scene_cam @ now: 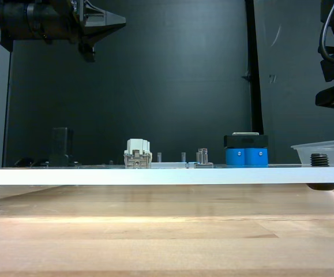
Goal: Pick the RJ45 connector and install on taskboard
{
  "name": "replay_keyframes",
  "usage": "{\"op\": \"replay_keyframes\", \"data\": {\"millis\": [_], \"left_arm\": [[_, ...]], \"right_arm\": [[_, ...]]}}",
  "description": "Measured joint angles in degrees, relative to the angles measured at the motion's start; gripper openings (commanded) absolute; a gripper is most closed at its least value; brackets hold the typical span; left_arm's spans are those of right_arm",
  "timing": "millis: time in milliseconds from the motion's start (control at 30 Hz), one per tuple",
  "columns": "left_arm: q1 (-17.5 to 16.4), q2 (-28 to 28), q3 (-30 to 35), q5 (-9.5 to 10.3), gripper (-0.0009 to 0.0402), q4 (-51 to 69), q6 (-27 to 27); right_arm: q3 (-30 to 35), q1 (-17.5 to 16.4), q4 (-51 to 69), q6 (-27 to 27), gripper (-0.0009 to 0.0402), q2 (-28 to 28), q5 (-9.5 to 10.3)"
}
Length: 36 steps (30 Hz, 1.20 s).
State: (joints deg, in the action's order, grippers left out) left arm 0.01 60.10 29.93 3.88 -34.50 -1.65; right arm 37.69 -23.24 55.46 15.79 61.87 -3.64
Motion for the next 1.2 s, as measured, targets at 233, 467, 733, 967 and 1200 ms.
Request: {"op": "replay_keyframes", "data": {"millis": [233,467,733,967,1200], "left_arm": [[0.0,0.0,0.0,0.02,0.0,0.0,0.0],[0.0,0.0,0.0,0.02,0.0,-0.02,0.0],[0.0,0.0,0.02,0.02,0.0,0.0,0.0],[0.0,0.0,0.02,0.02,0.0,-0.02,0.0],[0.0,0.0,0.02,0.02,0.0,0.0,0.0]], "right_arm": [[0.02,-0.02,0.0,0.0,0.0008,0.0,-0.02],[0.09,-0.02,0.09,0.0,0.0,-0.07,0.02],[1.92,-0.02,1.75,-0.2,0.0,-0.74,0.17],[6.21,-0.02,6.75,-0.31,0.0,-1.53,-0.11],[11.82,0.0,12.94,-0.44,0.0,-1.92,-0.28]]}}
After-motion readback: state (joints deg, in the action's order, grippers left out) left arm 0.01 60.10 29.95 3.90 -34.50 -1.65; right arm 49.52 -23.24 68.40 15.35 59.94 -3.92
